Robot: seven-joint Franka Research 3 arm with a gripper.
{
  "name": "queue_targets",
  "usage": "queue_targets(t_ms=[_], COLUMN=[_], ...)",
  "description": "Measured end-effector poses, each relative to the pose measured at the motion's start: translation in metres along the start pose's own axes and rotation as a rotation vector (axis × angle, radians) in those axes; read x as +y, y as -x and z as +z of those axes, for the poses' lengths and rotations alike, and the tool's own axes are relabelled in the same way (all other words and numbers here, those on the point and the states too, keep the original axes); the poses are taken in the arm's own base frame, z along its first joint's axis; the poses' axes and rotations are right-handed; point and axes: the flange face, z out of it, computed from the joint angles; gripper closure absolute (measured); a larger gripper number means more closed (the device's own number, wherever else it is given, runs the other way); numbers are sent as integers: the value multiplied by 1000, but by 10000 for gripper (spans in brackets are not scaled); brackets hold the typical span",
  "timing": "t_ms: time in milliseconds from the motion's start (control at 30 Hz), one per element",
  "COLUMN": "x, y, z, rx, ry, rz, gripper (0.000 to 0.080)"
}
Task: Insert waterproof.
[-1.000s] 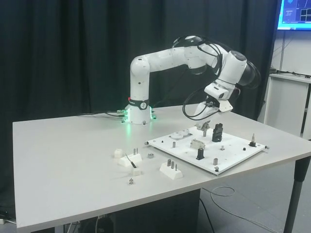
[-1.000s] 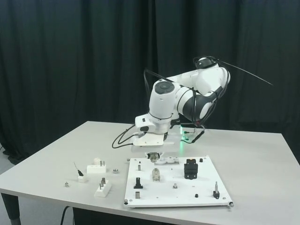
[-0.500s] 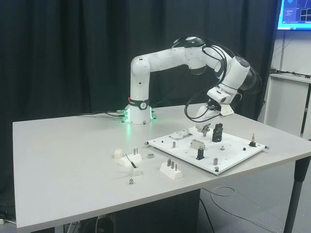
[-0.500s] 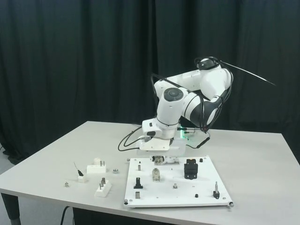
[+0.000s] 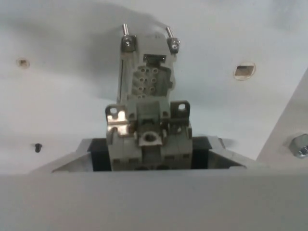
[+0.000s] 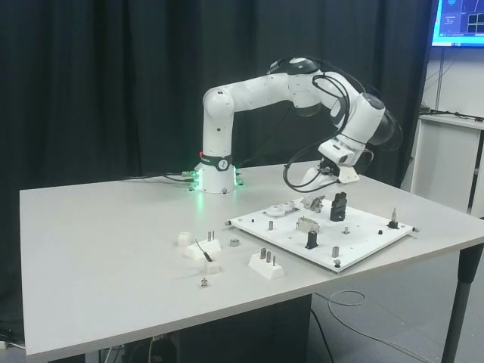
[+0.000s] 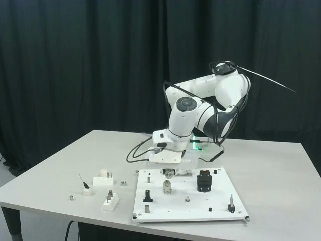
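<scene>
The white assembly board (image 7: 220, 211) lies on the grey surface (image 7: 60, 175) beneath the claw (image 7: 168, 172). The waterproof connector (image 5: 146, 120) sits directly below the claw on that board, long axis running away from the wrist. Whether the claw grips it, I cannot tell.

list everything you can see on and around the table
grey rectangular table: 1, grey, fills the scene
white square assembly board: 1, white, at the table's front edge in the second room view
grey multi-pin waterproof connector: 1, grey, on the board below the wrist
black blocky fixture: 1, black, on the board
small white holder blocks: 4, white, on the table beside the board
black curtain: 1, black, behind the table
white robot arm: 1, white, base bolted at the table's back
two-finger gripper: 1, above the connector
</scene>
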Motion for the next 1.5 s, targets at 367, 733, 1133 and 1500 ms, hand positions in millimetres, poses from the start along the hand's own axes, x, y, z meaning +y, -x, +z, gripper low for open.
queue_targets(t_ms=[367, 733, 1133, 1500], x=[1, 2, 3, 6], y=[-1, -4, -6, -8], z=[7, 9, 9, 13], rx=[4, 9, 12, 16], ry=[-3, -26, -46, -60], rz=[4, 8, 11, 11], gripper=[486, 486, 486, 486])
